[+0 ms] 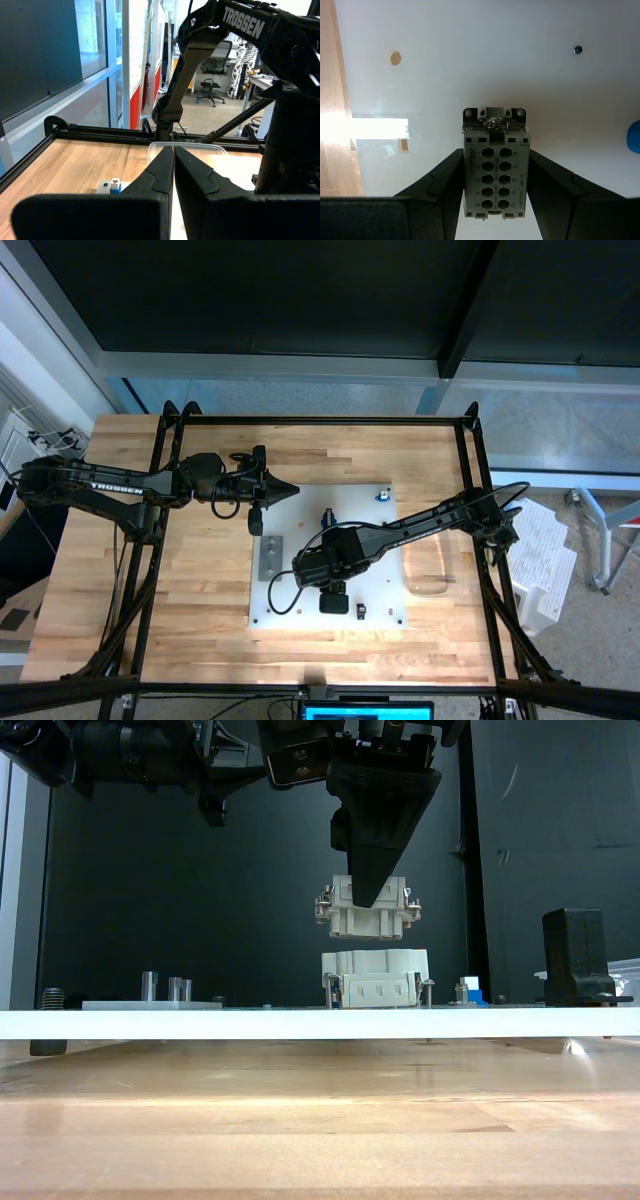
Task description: Pick the HAN10E connector and install on the hub
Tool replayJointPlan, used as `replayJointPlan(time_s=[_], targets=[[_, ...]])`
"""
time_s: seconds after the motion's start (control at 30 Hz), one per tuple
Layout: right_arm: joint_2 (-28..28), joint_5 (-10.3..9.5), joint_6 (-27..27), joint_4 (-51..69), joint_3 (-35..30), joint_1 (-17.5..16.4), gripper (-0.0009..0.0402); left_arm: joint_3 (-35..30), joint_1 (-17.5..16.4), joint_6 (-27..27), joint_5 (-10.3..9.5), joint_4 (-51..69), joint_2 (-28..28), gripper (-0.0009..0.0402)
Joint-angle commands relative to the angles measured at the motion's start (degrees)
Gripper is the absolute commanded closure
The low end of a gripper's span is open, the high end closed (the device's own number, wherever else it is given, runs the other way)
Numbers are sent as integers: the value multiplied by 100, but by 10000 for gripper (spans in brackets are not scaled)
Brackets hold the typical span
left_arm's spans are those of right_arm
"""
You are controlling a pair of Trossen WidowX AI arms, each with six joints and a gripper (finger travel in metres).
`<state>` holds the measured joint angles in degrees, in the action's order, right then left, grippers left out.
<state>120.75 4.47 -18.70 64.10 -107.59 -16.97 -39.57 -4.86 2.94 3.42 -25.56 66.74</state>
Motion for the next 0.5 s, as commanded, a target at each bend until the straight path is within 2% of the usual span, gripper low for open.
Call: replayJointPlan(time_s=[0.03, 0.5], targets=[[74, -4, -2, -7, -17, 0, 350, -2, 0, 0, 0, 4, 0, 393], [168, -17, 7, -22, -24, 2, 350, -2, -2, 0, 0, 0, 0, 393]])
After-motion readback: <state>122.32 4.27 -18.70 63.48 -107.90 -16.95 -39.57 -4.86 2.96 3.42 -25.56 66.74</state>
